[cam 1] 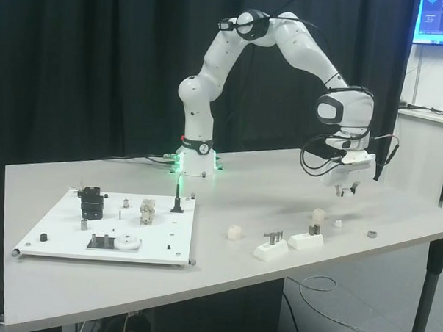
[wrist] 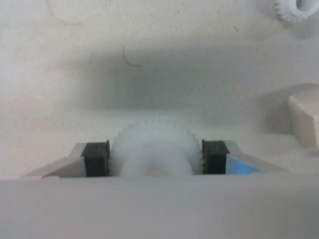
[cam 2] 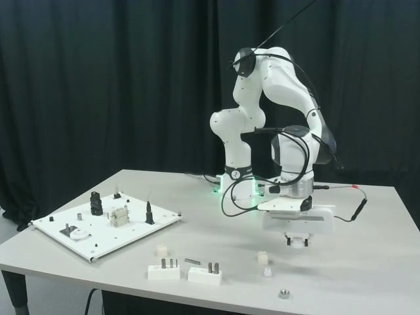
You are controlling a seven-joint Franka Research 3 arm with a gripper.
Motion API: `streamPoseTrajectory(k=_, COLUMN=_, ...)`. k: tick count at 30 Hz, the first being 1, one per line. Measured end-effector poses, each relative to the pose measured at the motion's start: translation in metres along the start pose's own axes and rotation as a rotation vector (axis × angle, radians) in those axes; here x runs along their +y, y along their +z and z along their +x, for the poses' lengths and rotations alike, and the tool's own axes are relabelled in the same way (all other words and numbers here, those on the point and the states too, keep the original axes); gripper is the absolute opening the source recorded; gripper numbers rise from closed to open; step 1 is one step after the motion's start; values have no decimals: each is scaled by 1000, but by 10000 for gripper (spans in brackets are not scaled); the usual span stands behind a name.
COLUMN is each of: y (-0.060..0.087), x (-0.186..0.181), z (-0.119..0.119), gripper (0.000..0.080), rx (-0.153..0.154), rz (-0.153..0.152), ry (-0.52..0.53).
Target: Place medium gear.
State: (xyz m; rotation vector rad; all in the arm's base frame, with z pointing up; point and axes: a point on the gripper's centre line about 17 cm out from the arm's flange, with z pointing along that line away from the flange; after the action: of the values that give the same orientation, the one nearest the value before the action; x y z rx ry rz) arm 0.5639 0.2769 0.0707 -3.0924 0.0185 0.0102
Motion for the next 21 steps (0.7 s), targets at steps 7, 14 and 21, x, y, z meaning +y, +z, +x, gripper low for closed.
streamPoseTrajectory(k=7, y=-6, x=15, z=13, gripper=396, rx=21, rz=-21, ry=-22)
streamPoseTrajectory(k=14, y=-19, x=43, z=34, gripper=396, rx=54, rz=-59, ry=-49)
streamPoseTrajectory(k=21, y=-35, x=85, z=58, gripper=396, rx=76, rz=-98, ry=-74)
